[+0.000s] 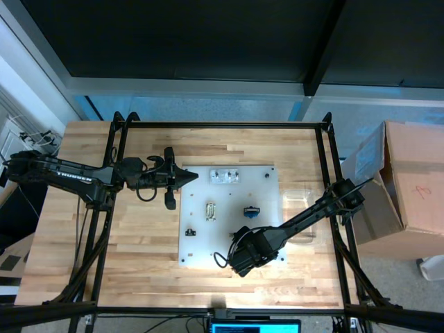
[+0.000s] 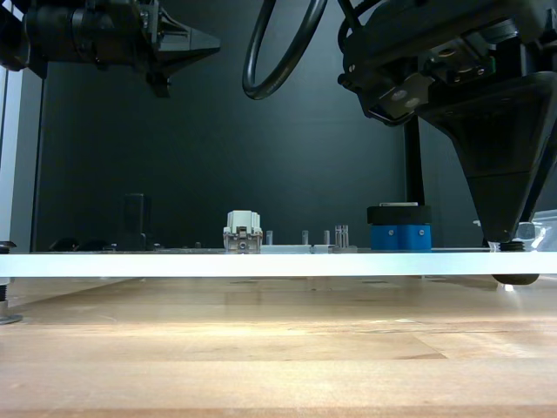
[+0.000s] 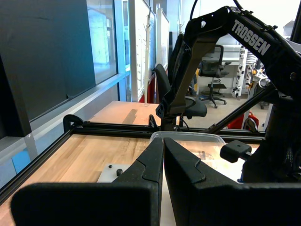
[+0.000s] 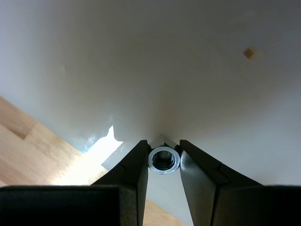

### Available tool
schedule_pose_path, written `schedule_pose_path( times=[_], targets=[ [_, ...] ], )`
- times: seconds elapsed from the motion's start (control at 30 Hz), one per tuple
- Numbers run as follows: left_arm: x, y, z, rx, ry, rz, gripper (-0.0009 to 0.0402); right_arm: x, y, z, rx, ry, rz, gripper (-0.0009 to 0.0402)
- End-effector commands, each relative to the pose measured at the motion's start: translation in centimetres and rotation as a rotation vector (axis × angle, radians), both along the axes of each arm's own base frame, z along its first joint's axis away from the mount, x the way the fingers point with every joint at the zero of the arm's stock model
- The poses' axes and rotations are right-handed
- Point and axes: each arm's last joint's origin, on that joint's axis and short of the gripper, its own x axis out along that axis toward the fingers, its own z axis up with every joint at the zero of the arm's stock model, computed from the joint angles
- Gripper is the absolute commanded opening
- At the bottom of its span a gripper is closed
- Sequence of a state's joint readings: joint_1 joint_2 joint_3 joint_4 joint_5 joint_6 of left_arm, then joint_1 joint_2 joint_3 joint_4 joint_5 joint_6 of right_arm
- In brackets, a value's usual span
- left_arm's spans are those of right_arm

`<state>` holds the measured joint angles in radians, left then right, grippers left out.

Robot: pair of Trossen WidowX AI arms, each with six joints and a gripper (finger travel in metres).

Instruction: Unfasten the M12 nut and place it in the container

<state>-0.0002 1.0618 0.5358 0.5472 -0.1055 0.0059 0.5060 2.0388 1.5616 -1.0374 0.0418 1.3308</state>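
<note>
Right gripper [image 4: 163, 145] clamps the silver nut [image 4: 164, 170], on its stud [image 2: 514, 247] at the board's [image 1: 208, 239] five o'clock; likely light, hard, slippery, best pinched across opposite flats; left gripper [image 1: 194, 177], fingers together, hovers at ten o'clock.

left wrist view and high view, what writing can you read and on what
"TROSSEN": on the right arm, left wrist view.
"TROSSEN": small, on the left arm, high view.
Red mark on the cardboard box, laptop screen: unreadable.
None on the left gripper, shut above the white board's far left edge, nor the right gripper, shut on the M12 nut at its near right edge.
</note>
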Motion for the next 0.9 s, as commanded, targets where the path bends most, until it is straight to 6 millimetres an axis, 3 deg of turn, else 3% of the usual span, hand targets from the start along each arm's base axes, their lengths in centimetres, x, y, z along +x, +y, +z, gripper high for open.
schedule_pose_path(
  times=[0.03,0.3,0.43,0.73,0.9],
  targets=[
    [0.0,0.0,0.0,0.0,0.0,0.0,0.0,0.0,0.1,0.1,0.007,0.004,0.148,0.0004],
    [0.0,0.0,0.0,0.0,0.0,0.0,0.0,-0.2,-0.1,0.8,-0.037,-0.011,0.818,0.0011],
    [0.0,0.0,0.0,0.0,0.0,0.0,0.0,-0.4,-0.2,1.5,-0.055,-0.026,1.045,0.0012],
    [0.0,0.0,0.0,0.0,0.0,0.0,0.0,-1.1,-1.3,3.8,-0.064,-0.053,1.102,0.0012],
    [0.0,0.0,0.0,0.0,0.0,0.0,0.0,-2.9,-2.8,5.4,-0.068,-0.078,1.086,0.0012]
  ],
)
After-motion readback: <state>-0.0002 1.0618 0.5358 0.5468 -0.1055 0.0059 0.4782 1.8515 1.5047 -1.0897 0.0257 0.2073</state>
